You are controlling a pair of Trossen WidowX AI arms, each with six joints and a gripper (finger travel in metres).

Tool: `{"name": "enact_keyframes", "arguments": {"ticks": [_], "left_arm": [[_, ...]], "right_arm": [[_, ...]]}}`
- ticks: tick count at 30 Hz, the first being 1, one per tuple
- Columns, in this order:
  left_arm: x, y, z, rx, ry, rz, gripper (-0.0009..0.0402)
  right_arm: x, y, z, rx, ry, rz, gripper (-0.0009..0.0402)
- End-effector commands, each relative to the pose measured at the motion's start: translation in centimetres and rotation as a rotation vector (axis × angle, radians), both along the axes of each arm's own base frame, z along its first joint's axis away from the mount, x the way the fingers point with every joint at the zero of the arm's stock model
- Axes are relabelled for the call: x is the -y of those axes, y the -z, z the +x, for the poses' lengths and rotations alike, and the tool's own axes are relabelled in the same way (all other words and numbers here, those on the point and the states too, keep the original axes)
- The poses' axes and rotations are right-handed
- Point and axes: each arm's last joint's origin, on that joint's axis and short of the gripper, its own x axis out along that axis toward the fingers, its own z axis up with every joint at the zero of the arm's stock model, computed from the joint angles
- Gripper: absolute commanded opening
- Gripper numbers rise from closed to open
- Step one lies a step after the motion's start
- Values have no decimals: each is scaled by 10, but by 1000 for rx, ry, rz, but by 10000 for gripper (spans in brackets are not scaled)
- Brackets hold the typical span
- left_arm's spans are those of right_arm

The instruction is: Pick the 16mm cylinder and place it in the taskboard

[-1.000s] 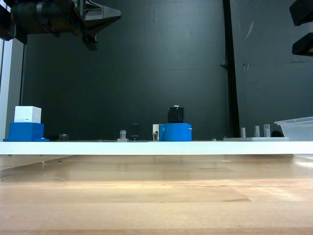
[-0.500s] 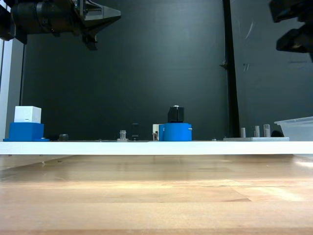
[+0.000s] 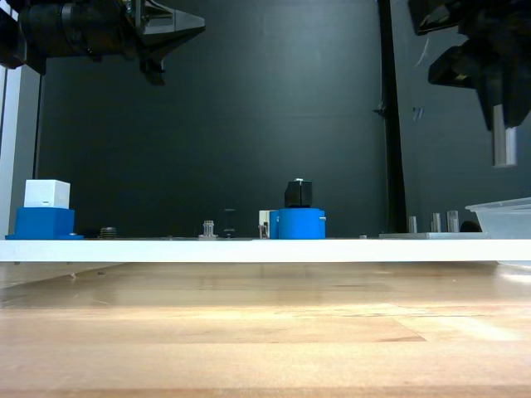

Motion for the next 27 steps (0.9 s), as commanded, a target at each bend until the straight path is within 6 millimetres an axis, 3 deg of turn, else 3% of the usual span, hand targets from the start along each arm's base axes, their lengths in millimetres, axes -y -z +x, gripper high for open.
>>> {"name": "enact_keyframes", "arguments": {"ticks": [1,15,27], "left_arm": [[0,0,0,0,0,0,0],[0,0,0,0,0,0,0],[0,0,0,0,0,0,0]], "right_arm": [[-1,2,9,10,4,7,20],[6,6,49,-7,-7,-4,20],[10,24,70,-2,-12,37,20]]}}
